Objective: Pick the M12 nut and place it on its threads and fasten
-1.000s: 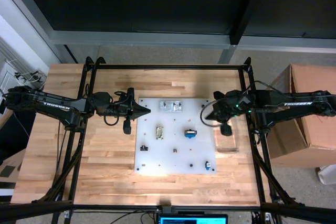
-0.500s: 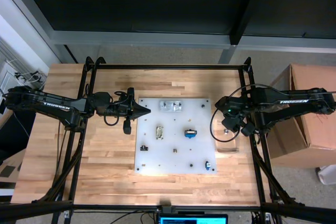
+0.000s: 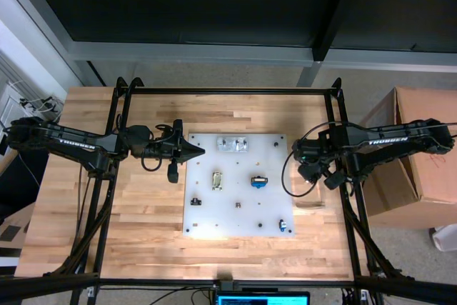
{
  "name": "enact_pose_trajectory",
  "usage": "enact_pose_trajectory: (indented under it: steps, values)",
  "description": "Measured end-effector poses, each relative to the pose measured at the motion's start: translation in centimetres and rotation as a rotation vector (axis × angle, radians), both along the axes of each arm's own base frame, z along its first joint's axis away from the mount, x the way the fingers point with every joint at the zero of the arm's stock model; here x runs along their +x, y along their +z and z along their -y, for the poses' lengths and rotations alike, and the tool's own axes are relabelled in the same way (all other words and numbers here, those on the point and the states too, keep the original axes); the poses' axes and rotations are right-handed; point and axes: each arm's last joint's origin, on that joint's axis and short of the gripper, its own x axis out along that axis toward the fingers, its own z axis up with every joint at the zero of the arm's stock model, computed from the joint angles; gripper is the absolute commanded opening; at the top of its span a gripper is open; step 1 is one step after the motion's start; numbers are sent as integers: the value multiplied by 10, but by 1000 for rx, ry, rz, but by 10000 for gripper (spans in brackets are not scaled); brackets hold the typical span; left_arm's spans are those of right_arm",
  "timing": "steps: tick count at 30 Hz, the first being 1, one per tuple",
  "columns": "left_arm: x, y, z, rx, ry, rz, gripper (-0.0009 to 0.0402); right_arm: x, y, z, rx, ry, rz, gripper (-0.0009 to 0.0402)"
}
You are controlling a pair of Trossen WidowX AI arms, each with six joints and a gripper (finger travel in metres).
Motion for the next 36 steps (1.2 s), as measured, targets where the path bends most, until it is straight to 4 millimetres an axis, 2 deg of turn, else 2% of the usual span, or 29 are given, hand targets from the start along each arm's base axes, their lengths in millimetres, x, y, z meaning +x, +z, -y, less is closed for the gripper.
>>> enact_pose_trajectory:
  steps: [10, 16, 20, 36]
  values:
    - [0, 0, 0, 0, 0, 0, 0, -9, -34, -9, -2, 55, -42, 140]
    - [0, 0, 0, 0, 0, 0, 0, -10, -47, -9, -28, -26, -32, 189]
    - [0, 0, 0, 0, 0, 0, 0, -11, -52, -8, -50, -27, -27, 202]
    - [0, 0, 0, 0, 0, 0, 0, -4, -70, -11, -44, -56, -50, 204]
